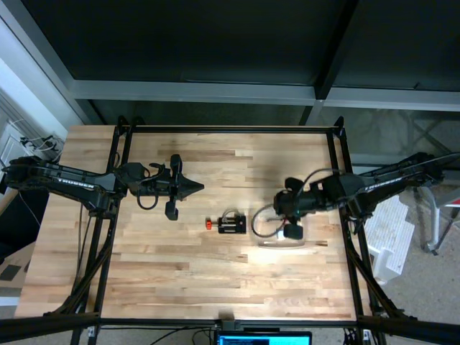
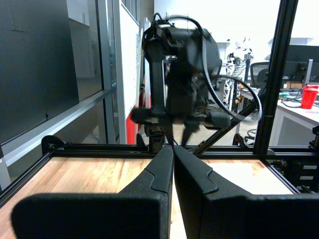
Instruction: Remove the RCA connector from the receptacle and place in the container
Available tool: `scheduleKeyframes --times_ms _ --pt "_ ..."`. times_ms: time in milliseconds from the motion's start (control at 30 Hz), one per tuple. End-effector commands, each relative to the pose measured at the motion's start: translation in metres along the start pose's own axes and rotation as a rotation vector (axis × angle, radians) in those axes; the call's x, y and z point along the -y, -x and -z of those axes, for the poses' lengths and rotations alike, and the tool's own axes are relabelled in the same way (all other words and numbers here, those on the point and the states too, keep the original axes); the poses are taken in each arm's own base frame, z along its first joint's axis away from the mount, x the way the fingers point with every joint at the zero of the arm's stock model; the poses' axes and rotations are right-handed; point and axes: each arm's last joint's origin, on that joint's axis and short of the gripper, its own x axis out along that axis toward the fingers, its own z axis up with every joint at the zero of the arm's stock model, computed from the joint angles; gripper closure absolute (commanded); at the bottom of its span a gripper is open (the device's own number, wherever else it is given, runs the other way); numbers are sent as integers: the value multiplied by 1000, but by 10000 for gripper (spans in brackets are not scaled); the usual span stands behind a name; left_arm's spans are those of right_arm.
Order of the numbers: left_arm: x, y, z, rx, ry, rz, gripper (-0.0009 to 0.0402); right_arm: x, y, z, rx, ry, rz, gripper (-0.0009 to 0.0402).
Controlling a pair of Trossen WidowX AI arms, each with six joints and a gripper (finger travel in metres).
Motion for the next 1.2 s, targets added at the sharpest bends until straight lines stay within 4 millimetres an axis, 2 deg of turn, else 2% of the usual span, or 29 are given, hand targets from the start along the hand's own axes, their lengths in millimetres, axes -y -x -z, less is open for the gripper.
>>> scheduleKeyframes --times_ms 33,233,400,500,700,1200 --pt "0 0 0 0 0 0 393 15 10 -16 86 -1 18 389" --pt "0 0 0 0 0 0 393 34 26 -35 332 4 -15 394" --pt "0 0 0 0 0 0 393 45 34 -43 486 1 -53 393" --pt "0 0 0 0 0 0 393 50 32 -46 566 -9 -67 393" --pt "0 0 0 0 0 0 393 50 22 -47 697 -3 -93 393" --pt "0 0 0 0 0 0 393 48 4 -33 1030 -53 -119 393"
